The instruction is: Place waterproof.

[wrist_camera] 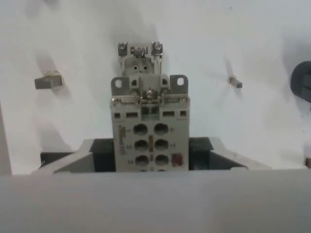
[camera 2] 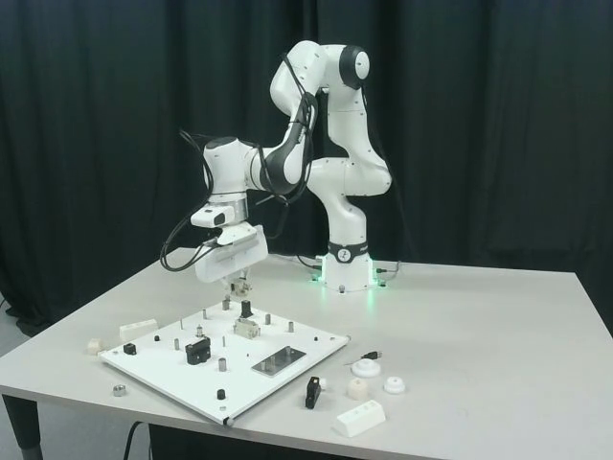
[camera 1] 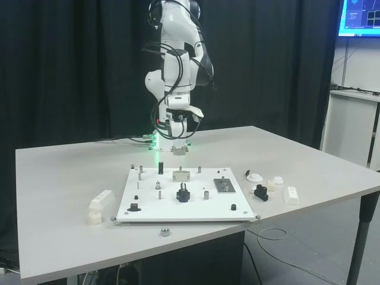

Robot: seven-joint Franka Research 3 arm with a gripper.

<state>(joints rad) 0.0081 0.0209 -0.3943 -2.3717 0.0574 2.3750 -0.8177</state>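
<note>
Wrist view shows my gripper [wrist_camera: 150,167] clamped on the waterproof connector [wrist_camera: 149,141], which hangs between my fingertips above the white board [camera 1: 178,199]. A small peg [wrist_camera: 48,80] sits at nine o'clock of it, the matching socket [wrist_camera: 140,60] just past it at twelve, another peg [wrist_camera: 235,81] at three. I judge I'm mid-carry; next I must line up over the socket and descend squarely.
</note>
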